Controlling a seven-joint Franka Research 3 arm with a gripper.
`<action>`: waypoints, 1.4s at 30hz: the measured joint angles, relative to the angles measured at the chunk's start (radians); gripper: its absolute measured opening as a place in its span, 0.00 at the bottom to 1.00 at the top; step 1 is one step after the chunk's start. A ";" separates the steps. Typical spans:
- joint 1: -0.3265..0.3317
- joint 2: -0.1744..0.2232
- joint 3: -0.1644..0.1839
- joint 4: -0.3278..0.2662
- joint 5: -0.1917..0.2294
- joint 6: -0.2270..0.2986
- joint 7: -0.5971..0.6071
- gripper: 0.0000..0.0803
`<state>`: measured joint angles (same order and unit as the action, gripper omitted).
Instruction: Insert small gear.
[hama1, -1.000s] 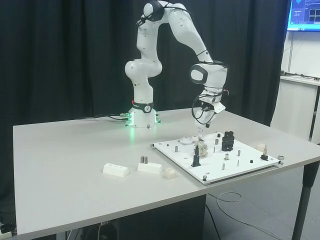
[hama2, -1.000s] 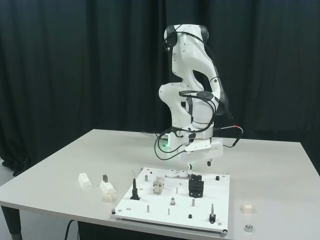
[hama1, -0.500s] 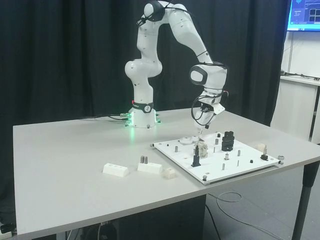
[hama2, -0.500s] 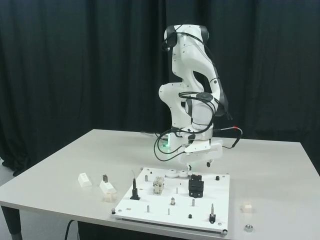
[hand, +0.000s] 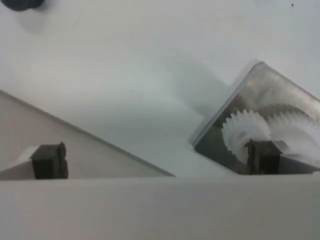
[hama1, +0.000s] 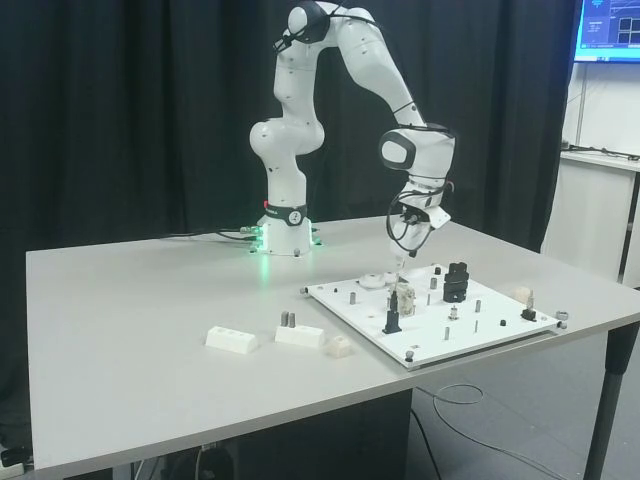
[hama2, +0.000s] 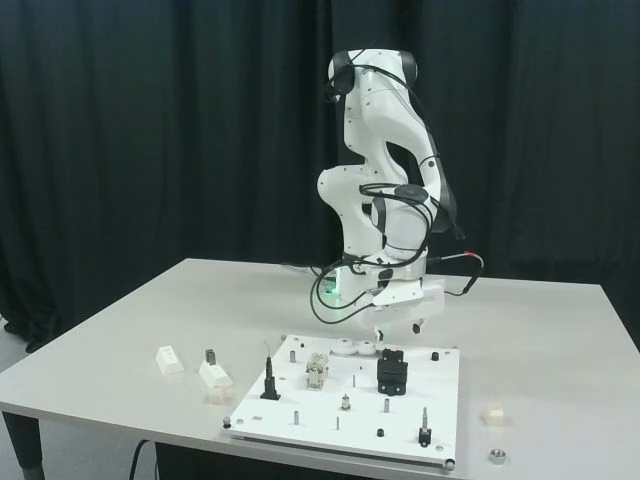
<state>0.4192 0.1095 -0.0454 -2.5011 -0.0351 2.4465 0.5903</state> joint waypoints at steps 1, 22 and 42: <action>0.000 -0.001 0.000 0.000 -0.002 0.000 -0.002 1.00; -0.045 -0.003 -0.003 0.005 -0.050 0.001 -0.004 1.00; -0.063 0.038 -0.003 0.005 -0.051 0.065 -0.020 1.00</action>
<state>0.3557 0.1479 -0.0486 -2.4965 -0.0858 2.5110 0.5700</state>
